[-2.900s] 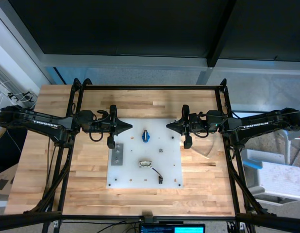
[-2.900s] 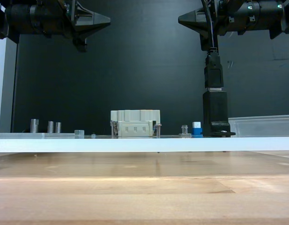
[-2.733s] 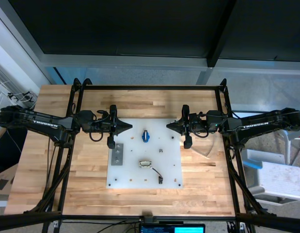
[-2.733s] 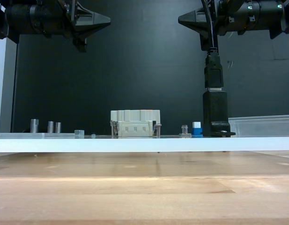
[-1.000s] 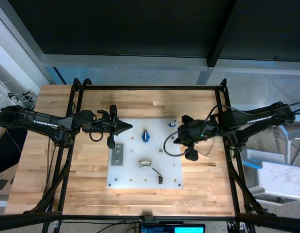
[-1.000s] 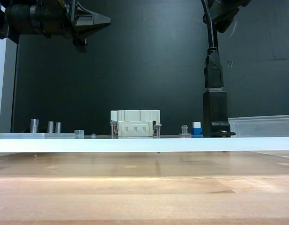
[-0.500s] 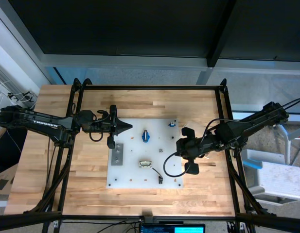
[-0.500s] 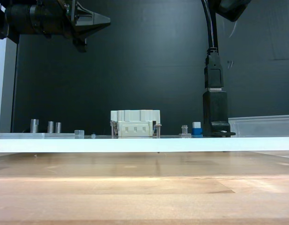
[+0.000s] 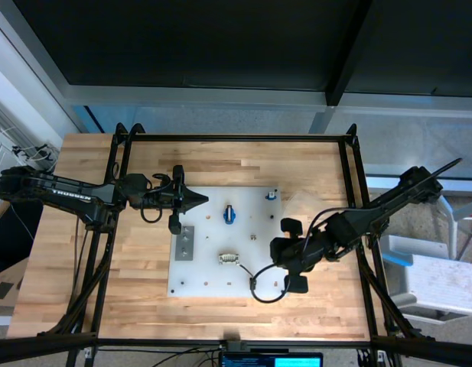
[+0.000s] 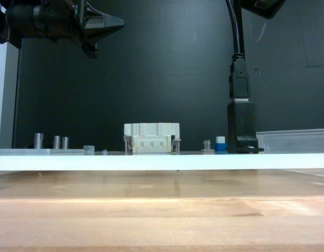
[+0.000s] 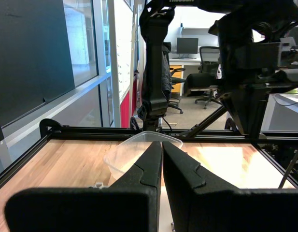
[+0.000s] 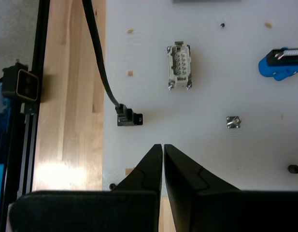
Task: Remove the USB connector from the USB hub and place in the container
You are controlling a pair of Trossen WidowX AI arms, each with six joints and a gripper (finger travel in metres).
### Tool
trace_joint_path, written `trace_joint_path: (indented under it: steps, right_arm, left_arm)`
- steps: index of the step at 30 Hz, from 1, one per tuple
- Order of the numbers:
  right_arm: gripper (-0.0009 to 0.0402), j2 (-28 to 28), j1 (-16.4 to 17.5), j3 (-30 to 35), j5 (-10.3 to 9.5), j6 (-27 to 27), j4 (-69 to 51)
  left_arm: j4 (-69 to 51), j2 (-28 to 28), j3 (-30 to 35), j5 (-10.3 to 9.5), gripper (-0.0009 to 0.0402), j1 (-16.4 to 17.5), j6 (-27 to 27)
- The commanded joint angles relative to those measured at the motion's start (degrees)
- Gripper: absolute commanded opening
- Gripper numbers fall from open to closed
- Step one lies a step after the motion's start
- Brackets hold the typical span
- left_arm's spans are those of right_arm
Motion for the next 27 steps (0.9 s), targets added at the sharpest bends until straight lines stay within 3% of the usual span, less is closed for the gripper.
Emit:
trace_joint_path:
  steps: [1,14,17,27]
  right_arm:
    - [0.0039,1.62,0.68,0.79,0.02,1.38,-0.11]
    - [0.0157,7.69,3.50,4.20,0.28,5.29,0.09]
    - [0.0174,8.94,3.74,4.98,1.66,5.27,0.24]
    - [0.0189,12.81,3.74,5.01,2.23,5.29,3.54]
  left_arm:
    - [0.02,0.02,0.00,0.02,0.0001,0.02,0.02]
    - [0.02,0.00,0.00,0.00,0.0001,0.00,0.02]
    - [0.00,0.00,0.00,0.02,0.0001,0.00,0.00]
    - [0.02,0.00,0.00,0.00,0.0001,0.00,0.02]
